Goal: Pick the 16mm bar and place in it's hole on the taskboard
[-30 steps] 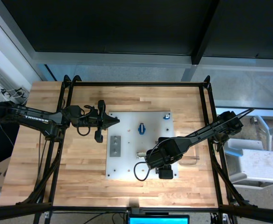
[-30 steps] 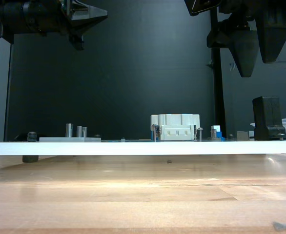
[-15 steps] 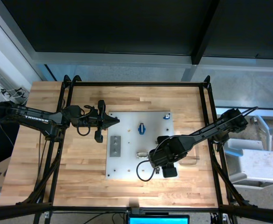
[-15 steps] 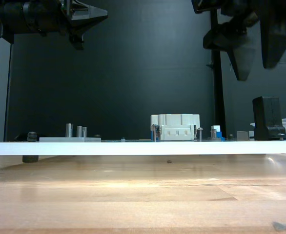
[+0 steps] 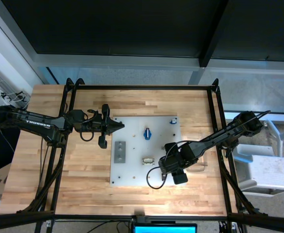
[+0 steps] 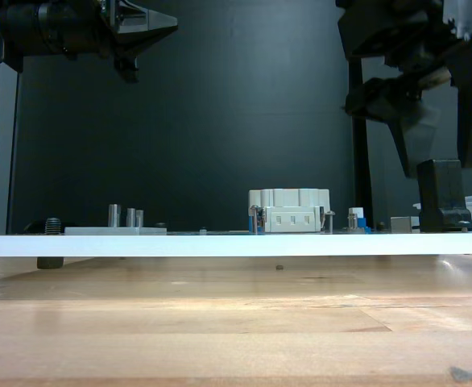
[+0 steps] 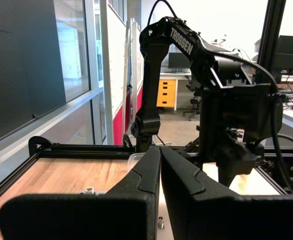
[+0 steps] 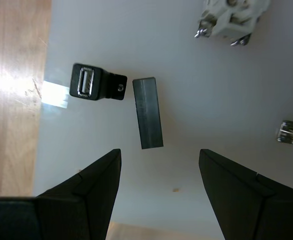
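Right gripper (image 8: 159,160) wide open, empty, 16mm bar (image 8: 148,112) lying free between its fingers (image 8: 94,190).
Left gripper (image 7: 159,150) pinched shut, empty, well apart. Closing might clip the USB adapter (image 8: 94,82) beside one finger.

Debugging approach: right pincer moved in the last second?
Yes. The right pincer has shifted right, away from the white connector in the high view, and dropped toward the black block in the low view. Left pincer unmoved at the board's left edge.

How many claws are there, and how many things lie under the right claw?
Grey bar: 1, lying free
Black plug: 1
Connectors: 2
Claws: 2, left claw shut over the board's left edge, right claw open above the bar
Total: 6
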Tool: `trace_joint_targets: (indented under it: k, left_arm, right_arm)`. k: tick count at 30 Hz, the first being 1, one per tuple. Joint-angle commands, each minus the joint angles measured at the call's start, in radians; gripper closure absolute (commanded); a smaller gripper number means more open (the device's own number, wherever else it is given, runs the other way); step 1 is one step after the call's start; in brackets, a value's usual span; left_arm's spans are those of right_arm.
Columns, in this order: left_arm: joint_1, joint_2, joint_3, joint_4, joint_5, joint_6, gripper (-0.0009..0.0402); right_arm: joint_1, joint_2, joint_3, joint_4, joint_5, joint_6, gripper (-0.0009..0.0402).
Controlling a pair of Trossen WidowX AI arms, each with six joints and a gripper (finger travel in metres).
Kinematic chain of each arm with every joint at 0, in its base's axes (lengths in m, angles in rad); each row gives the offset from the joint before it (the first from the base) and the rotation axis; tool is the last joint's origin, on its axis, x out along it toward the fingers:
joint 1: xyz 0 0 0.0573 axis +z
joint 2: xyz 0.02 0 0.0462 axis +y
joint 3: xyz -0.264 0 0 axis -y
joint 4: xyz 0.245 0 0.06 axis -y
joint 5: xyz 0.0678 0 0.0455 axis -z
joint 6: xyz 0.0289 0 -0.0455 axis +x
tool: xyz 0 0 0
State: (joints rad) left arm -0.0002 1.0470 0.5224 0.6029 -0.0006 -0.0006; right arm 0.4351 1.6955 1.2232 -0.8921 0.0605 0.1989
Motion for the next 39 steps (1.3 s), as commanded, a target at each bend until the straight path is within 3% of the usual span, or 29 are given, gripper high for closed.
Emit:
trace_joint_targets:
  k: [1, 33, 39]
  left_arm:
    - [0.000, 0.000, 0.000, 0.000, 0.000, 0.000, 0.0393]
    - [0.000, 0.000, 0.000, 0.000, 0.000, 0.000, 0.0393]
    - [0.000, 0.000, 0.000, 0.000, 0.000, 0.000, 0.0393]
  right_arm:
    - [0.003, 0.001, -0.023, 0.028, 0.000, -0.020, 0.0176]
    - [0.003, 0.031, -0.150, 0.243, -0.010, -0.130, 0.0179]
    - [-0.001, 0.030, -0.153, 0.246, -0.009, -0.138, 0.0203]
